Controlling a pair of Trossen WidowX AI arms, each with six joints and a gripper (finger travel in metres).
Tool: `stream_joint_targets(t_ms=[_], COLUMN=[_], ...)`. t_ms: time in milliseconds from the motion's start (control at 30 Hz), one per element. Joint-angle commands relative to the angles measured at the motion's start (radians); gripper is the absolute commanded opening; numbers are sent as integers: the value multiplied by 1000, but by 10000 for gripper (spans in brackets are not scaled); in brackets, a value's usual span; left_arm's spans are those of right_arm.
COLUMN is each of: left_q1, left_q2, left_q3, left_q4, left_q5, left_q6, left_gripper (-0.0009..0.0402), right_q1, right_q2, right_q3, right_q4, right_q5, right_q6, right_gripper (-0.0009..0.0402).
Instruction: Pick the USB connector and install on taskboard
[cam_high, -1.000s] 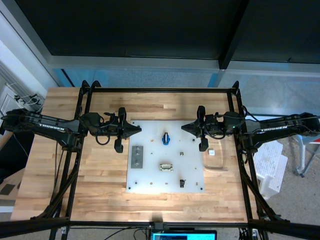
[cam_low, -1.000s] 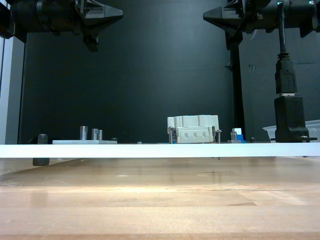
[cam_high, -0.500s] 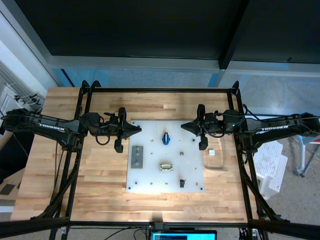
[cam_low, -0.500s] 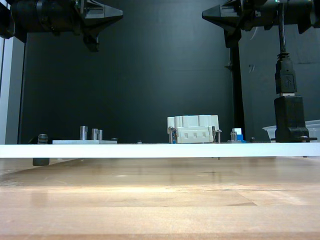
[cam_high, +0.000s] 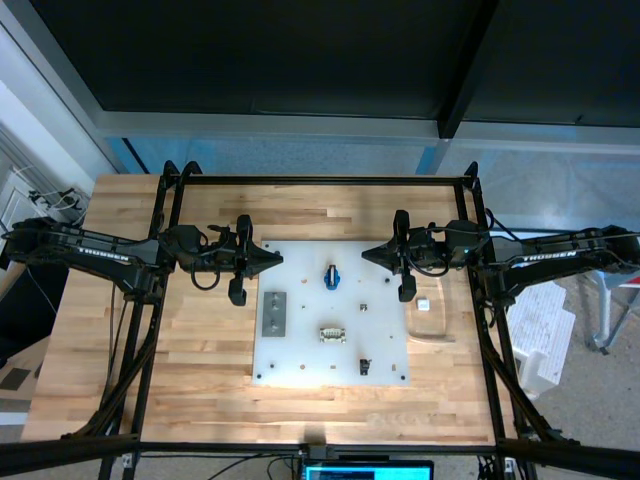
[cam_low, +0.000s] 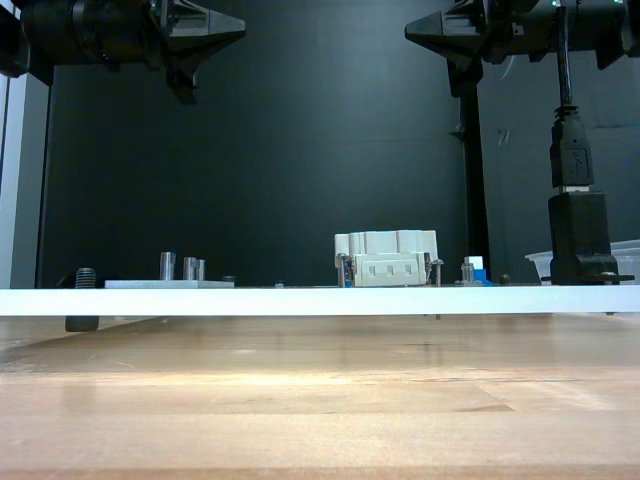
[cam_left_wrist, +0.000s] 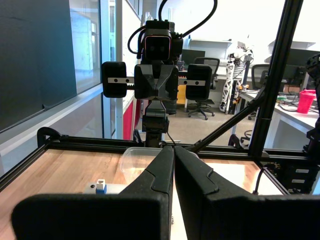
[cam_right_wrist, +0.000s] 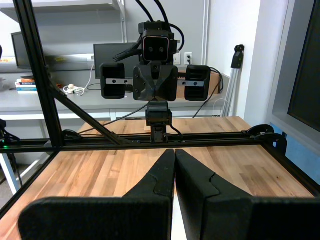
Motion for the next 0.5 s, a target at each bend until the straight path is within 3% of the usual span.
stream_joint_targets(t_ms=[33,500], left_q1=[0,0], left_q2=[0,0], left_q3=[0,0], left_q4=[0,0], left_q5=[0,0], left_q6=[0,0], left_gripper=[0,0], right_q1=[0,0], right_q2=[0,0], right_q3=[-1,-1], right_q4=[0,0], right_q5=[3,3], right_q6=[1,6], right_gripper=[0,0])
